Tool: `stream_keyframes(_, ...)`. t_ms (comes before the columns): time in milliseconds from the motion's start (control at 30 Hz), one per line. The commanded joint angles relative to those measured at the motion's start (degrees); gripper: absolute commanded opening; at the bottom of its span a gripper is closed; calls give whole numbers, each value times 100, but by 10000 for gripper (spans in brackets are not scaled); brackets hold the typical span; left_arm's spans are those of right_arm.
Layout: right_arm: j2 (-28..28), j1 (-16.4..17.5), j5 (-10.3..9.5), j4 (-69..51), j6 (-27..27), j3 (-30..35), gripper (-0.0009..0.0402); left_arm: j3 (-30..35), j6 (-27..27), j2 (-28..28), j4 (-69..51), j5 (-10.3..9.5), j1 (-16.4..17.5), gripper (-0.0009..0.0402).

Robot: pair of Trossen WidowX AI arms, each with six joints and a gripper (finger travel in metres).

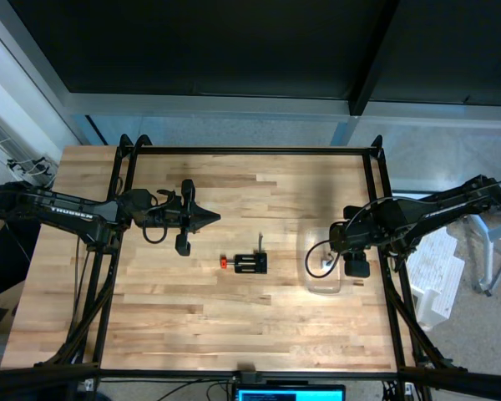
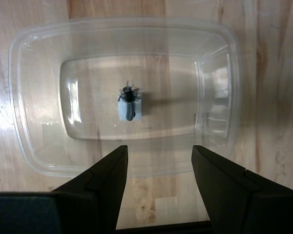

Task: Pick the USB-C connector and install on taskboard

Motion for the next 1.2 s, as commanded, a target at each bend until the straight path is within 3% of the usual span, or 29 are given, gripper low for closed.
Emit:
stream_keyframes(33, 85, 92, 0, 74, 2, -70, 186, 0, 2, 0, 0, 0, 2, 0)
stream_keyframes(1200, 870, 365, -24, 1773, -46, -1110, 185, 0, 2, 0, 0, 0, 0, 0)
